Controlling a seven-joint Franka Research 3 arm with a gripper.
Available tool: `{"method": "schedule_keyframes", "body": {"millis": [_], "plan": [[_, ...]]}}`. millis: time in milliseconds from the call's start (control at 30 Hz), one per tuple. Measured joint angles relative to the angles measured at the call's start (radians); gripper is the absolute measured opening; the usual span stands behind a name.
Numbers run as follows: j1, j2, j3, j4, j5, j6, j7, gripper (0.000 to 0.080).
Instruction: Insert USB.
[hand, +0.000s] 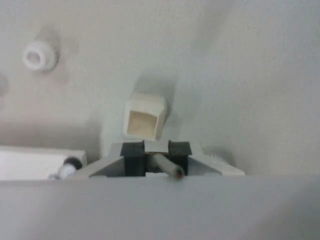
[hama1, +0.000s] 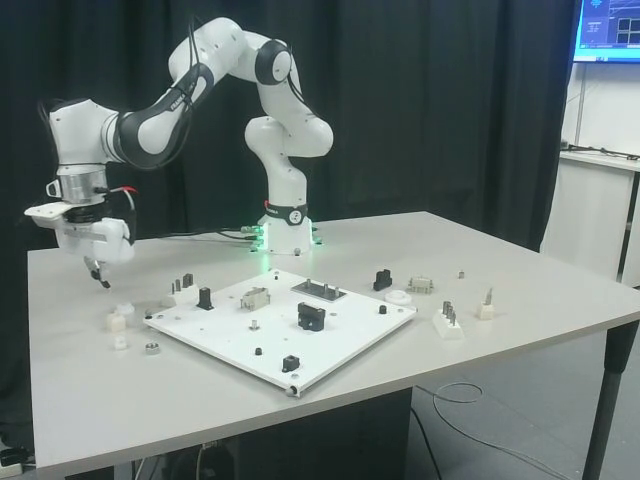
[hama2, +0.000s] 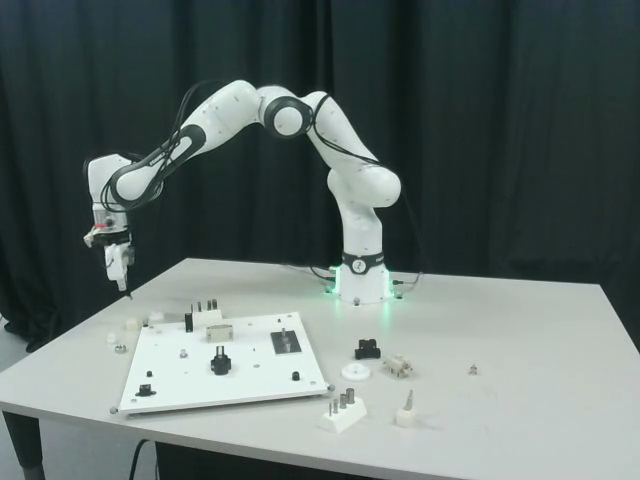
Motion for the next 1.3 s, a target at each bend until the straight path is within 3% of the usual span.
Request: {"method": "schedule_keyframes", "body": {"millis": [267,667,1300], "plan": [[0.002,-0.056,0.001,-0.068,0.013,-0.035,-0.154,0.0094],[0.011,-0.179,0.013,-0.231,0.046,-0.038,-0.423,0.0094],[0.076,-0.303,0.014,-0.410,0.113,0.031,-0.784,0.0094]]}}
